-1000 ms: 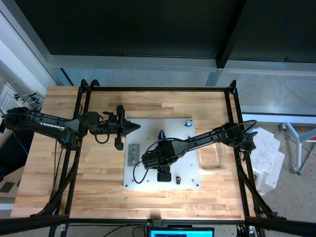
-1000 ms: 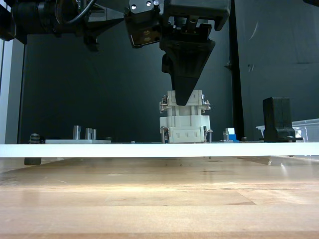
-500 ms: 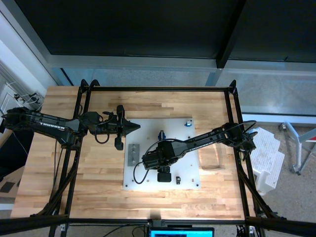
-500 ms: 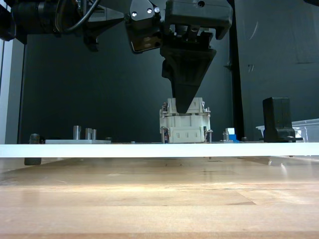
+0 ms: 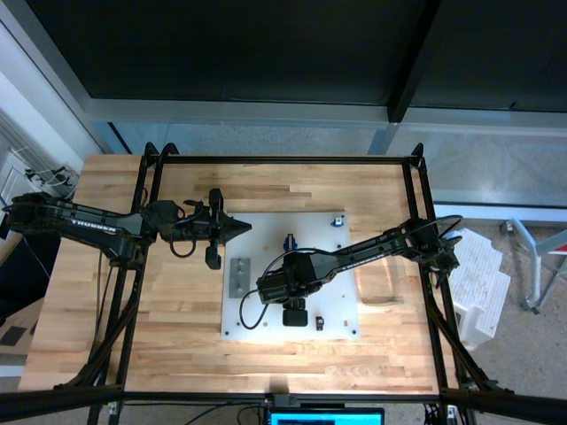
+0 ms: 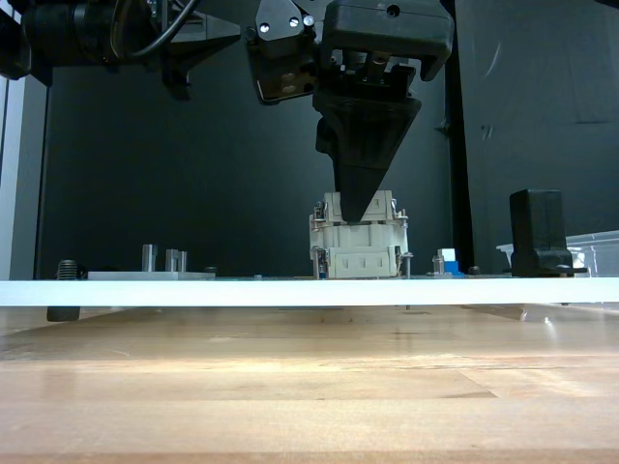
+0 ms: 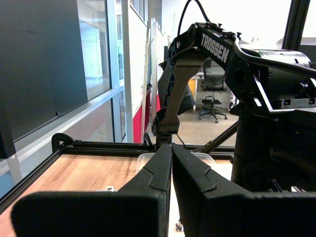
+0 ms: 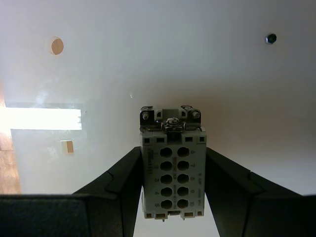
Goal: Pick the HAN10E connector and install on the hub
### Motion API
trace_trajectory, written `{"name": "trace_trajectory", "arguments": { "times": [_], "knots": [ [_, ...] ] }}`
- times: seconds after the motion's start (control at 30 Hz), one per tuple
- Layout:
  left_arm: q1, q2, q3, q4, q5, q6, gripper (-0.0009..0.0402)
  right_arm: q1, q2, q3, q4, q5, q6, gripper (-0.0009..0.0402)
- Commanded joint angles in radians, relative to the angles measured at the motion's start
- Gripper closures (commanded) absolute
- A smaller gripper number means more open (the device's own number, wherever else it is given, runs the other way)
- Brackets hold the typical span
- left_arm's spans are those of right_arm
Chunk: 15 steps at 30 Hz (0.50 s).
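Lowered since before, my right claw (image 6: pixel 360 208) is pressing the clenched plug (image 8: pixel 173 168) into the socket (image 6: pixel 356 255) directly beneath; left claw (image 7: pixel 171 150) is idling clenched, well apart.

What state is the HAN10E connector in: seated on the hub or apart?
Seated: low view shows the HAN10E connector stacked on the hub, no gap, right gripper fingers clamping it. Left gripper shut, at left.
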Motion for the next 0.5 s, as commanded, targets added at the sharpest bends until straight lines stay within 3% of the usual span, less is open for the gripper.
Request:
{"name": "trace_trajectory", "arguments": {
  "times": [0.03,0.2,0.5],
  "knots": [
    [0.000,0.000,0.000,0.000,0.000,0.000,0.0393,0.000,0.005,-0.002,0.001,0.000,0.002,0.0380],
    [0.000,0.000,0.000,0.000,0.000,0.000,0.0393,0.000,0.005,-0.002,0.002,0.000,0.002,0.0366],
    [0.000,0.000,0.000,0.000,0.000,0.000,0.0393,0.000,0.004,-0.002,0.005,0.002,0.003,0.0303]
  ]
}}
